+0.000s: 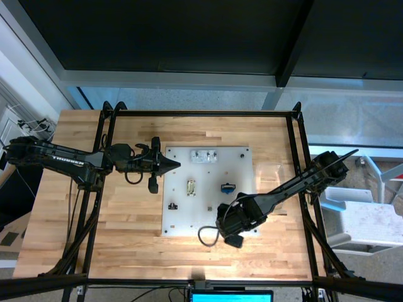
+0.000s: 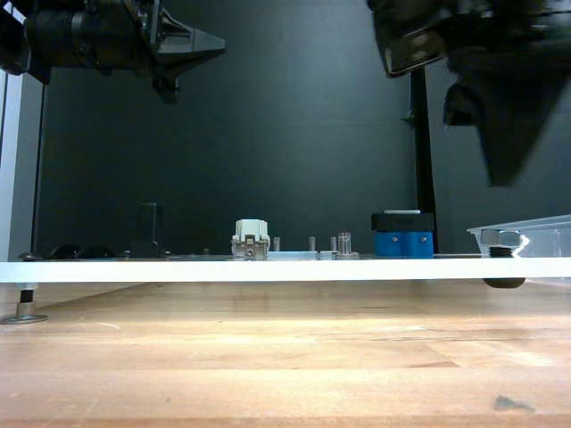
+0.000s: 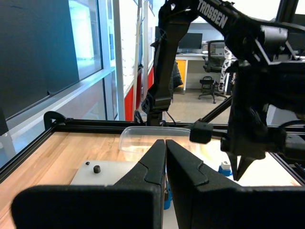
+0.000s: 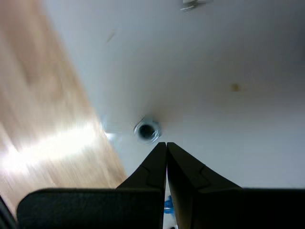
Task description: Unfasten the M12 fastener and place in the container
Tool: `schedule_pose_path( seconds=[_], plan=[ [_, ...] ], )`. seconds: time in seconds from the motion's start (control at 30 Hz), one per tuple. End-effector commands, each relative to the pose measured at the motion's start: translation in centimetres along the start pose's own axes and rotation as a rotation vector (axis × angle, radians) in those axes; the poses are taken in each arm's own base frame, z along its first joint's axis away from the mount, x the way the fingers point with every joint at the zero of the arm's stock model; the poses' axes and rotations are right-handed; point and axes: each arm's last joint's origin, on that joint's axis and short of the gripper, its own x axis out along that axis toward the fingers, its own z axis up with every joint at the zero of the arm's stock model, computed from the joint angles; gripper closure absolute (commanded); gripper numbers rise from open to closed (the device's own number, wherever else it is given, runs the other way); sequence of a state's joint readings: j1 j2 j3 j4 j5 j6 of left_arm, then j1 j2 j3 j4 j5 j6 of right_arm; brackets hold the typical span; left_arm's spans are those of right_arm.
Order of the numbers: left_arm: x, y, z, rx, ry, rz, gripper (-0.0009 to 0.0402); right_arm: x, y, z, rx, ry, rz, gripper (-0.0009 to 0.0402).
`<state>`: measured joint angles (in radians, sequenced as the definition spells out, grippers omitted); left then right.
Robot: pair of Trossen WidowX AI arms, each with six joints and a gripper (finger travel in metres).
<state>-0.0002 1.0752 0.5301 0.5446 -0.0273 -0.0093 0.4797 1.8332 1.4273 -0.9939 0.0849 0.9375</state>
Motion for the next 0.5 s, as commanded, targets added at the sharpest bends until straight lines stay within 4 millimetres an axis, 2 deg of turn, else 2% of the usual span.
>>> schedule_pose_path(
  seconds=[0.03,0.2,0.5],
  plan=[
    [-0.01,0.01,0.01,0.0,0.0,0.0,0.0393,-0.57,0.39,0.23,0.218,0.004,0.009,0.0393],
    [0.0,0.0,-0.01,0.0,0.001,0.0,0.0393,-1.06,0.84,0.31,0.373,0.062,0.057,0.037],
    [0.0,0.0,0.0,0.0,0.0,-0.001,0.0393,-0.9,0.69,0.31,0.504,0.049,0.036,0.0269]
  ],
)
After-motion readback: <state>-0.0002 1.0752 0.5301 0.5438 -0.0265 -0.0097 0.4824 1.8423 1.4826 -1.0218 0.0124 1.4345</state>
